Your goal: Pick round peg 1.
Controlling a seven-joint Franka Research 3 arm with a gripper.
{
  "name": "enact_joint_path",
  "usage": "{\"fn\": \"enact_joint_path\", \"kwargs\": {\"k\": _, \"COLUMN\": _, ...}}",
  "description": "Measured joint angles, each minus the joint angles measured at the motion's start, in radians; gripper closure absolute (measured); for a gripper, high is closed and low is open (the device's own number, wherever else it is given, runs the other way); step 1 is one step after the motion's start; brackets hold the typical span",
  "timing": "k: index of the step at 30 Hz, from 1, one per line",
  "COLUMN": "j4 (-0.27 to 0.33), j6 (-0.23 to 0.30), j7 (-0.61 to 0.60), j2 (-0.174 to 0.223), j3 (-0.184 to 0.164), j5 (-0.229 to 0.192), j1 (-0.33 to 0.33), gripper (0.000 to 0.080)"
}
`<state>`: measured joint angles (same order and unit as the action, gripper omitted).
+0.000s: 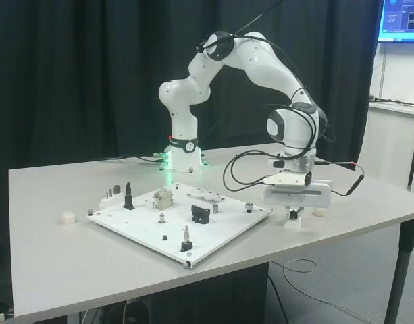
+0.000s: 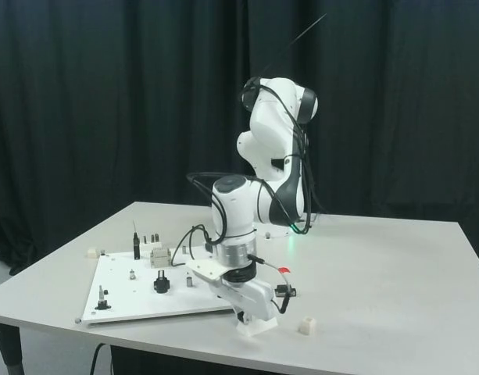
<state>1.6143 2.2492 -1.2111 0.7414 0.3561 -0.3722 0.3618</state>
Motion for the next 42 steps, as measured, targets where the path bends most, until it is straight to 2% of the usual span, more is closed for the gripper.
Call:
{"fn": "enact_joint_path", "kwargs": {"k": 1, "j4": -0.001, "j6": 0.000, "j7": 0.000, "j2": 0.000, "j3": -0.001, "j5": 0.000, "j1": 0.000, "gripper": 0.0760}}
{"fn": "enact_joint_path", "kwargs": {"k": 11, "j4": -0.023, "j6": -0.012, "j7": 0.000, "j2": -0.001, "j3": -0.002, "j5": 0.000, "j1": 0.000, "gripper": 0.0767}}
{"fn": "enact_joint_path", "kwargs": {"k": 19, "j4": -0.071, "j6": -0.088, "j7": 0.000, "j2": -0.010, "j3": 0.014, "j5": 0.002, "j1": 0.000, "gripper": 0.0767}}
{"fn": "enact_joint_path", "kwargs": {"k": 28, "j4": -0.123, "j6": -0.177, "j7": 0.000, "j2": -0.025, "j3": 0.036, "j5": 0.029, "j1": 0.000, "gripper": 0.0768}}
{"fn": "enact_joint_path", "kwargs": {"k": 42, "j4": -0.174, "j6": -0.249, "j7": -0.016, "j2": -0.031, "j3": 0.055, "j5": 0.072, "j1": 0.000, "gripper": 0.0769}}
